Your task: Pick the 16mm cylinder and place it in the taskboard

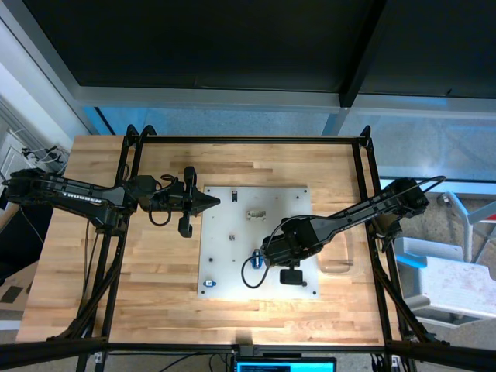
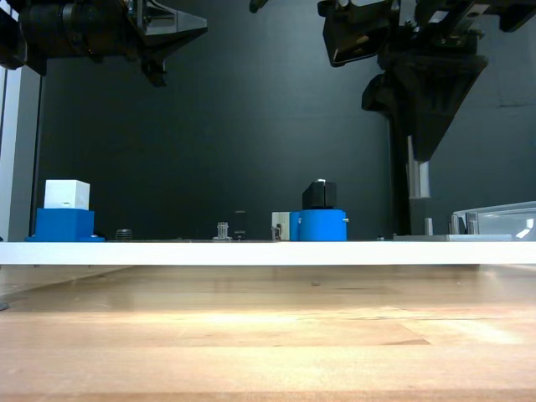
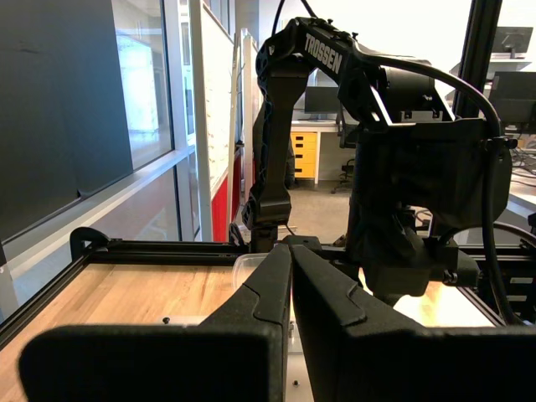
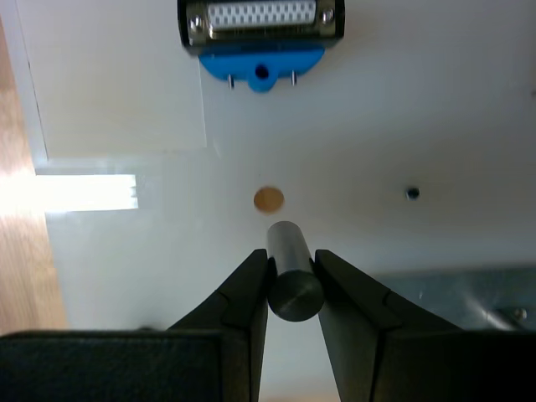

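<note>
My right gripper point(image 4: 291, 255) is shut on the 16mm cylinder point(image 4: 293, 270), a dull-grey peg held upright between its fingers. It hangs above the white taskboard point(image 4: 394, 100), just short of a small round hole point(image 4: 268, 199). In the low view the cylinder point(image 2: 419, 180) sticks down from the right gripper point(image 2: 419, 157), well above the taskboard point(image 2: 251, 251). From above, the right gripper point(image 1: 262, 257) is over the taskboard's point(image 1: 232, 267) near middle. My left gripper point(image 1: 211, 201) is shut and empty, raised at the board's left edge point(image 2: 180, 29), its fingers pressed together point(image 3: 291, 260).
A D-sub connector on a blue mount point(image 4: 261, 29) lies beyond the hole. A blue round part with a black cap point(image 2: 322, 219) and a blue base with a white block point(image 2: 65, 213) stand on the board. A clear tray point(image 1: 337, 254) sits right of it.
</note>
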Controlling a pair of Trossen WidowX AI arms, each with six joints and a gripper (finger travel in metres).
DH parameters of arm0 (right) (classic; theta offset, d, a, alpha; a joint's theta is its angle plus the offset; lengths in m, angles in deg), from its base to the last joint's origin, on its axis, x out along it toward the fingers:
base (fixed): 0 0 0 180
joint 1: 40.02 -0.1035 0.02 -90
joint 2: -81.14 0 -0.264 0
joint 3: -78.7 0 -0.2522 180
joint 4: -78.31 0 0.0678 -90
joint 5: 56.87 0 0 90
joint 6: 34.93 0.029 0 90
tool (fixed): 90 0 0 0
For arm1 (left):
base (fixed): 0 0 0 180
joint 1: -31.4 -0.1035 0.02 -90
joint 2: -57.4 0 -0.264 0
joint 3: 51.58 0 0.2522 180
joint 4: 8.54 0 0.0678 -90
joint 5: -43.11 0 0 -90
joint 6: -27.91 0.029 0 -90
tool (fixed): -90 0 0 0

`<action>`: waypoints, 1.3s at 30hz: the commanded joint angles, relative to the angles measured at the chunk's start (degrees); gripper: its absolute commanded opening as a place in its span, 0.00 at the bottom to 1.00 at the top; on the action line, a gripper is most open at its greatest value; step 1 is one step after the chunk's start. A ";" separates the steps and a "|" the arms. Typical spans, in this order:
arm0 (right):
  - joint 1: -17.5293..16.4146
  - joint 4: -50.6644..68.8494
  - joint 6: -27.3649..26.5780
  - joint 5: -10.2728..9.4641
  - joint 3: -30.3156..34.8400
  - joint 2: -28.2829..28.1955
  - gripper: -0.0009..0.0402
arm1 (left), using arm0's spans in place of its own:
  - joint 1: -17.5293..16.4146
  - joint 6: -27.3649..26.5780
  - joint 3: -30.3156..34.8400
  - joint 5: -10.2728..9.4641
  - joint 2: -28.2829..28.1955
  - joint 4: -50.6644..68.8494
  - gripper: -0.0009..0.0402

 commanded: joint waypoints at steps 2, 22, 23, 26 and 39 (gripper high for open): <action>0.11 -0.94 -0.15 -1.01 -0.02 -0.52 0.09 | 0.00 0.02 0.02 0.02 -0.02 -0.02 0.02; 0.22 -3.02 -0.76 -0.98 -0.55 -3.17 0.09 | -0.02 0.02 0.02 0.02 -0.02 -0.02 0.02; 0.22 -3.56 -0.76 -0.98 -0.87 -3.17 0.09 | 0.00 0.02 0.02 0.02 -0.02 -0.02 0.02; 0.22 -4.46 -0.72 -0.98 -1.51 -3.17 0.09 | -0.02 0.02 0.02 0.02 -0.02 -0.02 0.02; 0.26 -6.16 -0.79 -0.94 -3.13 -3.17 0.09 | 0.00 0.02 0.02 0.02 -0.02 -0.02 0.02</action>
